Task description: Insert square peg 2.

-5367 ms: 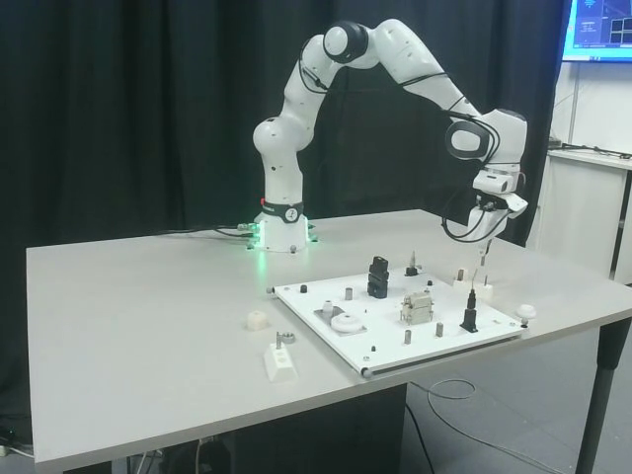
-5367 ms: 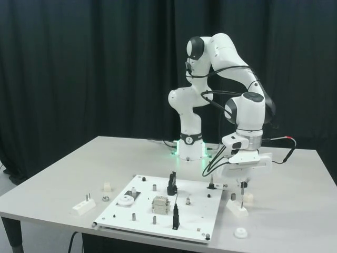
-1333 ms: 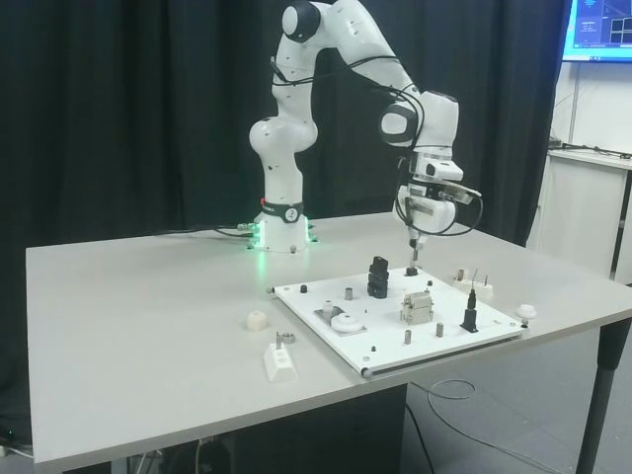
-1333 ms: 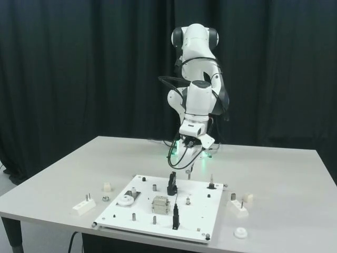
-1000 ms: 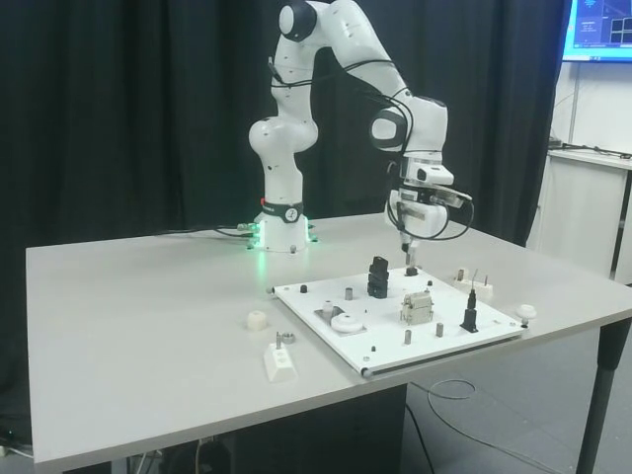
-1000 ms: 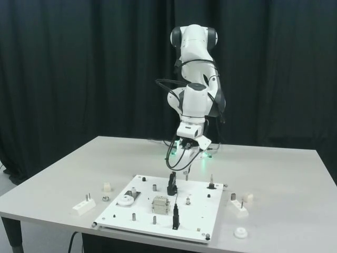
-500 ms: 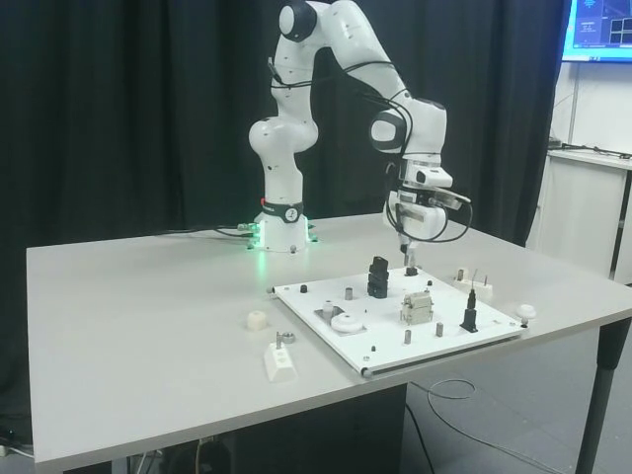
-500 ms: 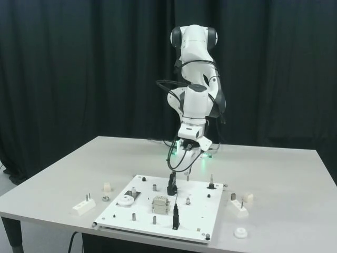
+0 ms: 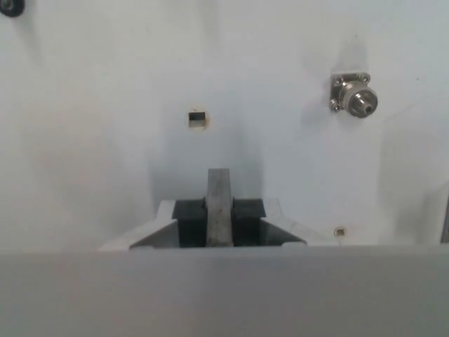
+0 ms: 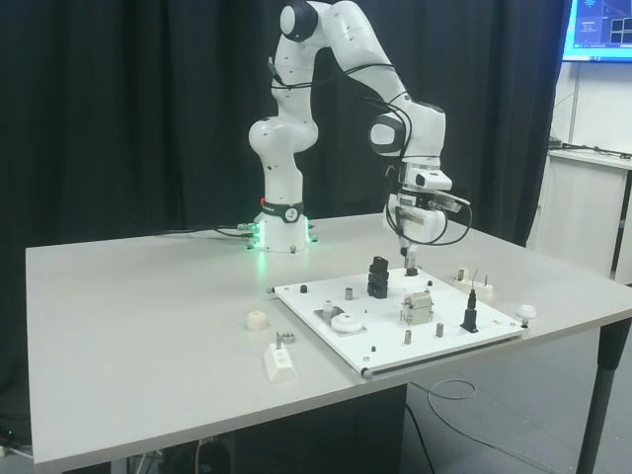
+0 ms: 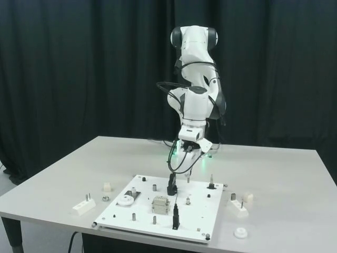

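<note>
Over the white board [image 10: 395,316] on the grey table [image 10: 148,316], we are seeing the gripper [image 9: 218,217] clenching a thin grey square peg [image 9: 218,207] between its black fingers [image 9: 188,223], with the peg pointing down at the board. Through the wrist camera we are looking at a small square hole [image 9: 198,119] in the board, lying near the peg's tip but not under it, and a metal connector [image 9: 356,100] on its four-screw plate well off to one side of the hole. We are finding no readable writing, brand or label on the arm, the board or its parts; a screen [image 10: 600,30] at about 1 o'clock in the first room view is showing marks too small to read.

Compared with half a second ago, we are seeing the white arm [image 11: 192,105] sitting slightly lower and nearer the board's far edge, beside the black block [image 11: 171,185]. Over the last five seconds it has been swinging in from the small white stand [image 11: 237,207] off the board's 3 o'clock side.
</note>
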`<action>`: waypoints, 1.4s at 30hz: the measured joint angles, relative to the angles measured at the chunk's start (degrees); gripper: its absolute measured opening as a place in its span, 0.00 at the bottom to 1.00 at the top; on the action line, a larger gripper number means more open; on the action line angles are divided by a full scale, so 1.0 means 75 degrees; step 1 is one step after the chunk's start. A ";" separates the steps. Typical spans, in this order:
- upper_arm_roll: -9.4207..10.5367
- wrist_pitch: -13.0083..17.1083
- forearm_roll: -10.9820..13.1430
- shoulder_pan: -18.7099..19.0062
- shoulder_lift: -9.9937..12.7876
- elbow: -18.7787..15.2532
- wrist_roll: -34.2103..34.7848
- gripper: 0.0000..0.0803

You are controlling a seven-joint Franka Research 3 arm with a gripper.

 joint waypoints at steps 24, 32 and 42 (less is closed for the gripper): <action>0.0054 0.0683 0.0251 -0.0095 0.0659 -0.0025 0.0002 0.09; 0.0105 0.0778 0.0277 -0.0107 0.0776 -0.0025 0.0002 0.09; 0.0295 0.0793 0.0277 -0.0283 0.0816 -0.0031 0.0001 0.09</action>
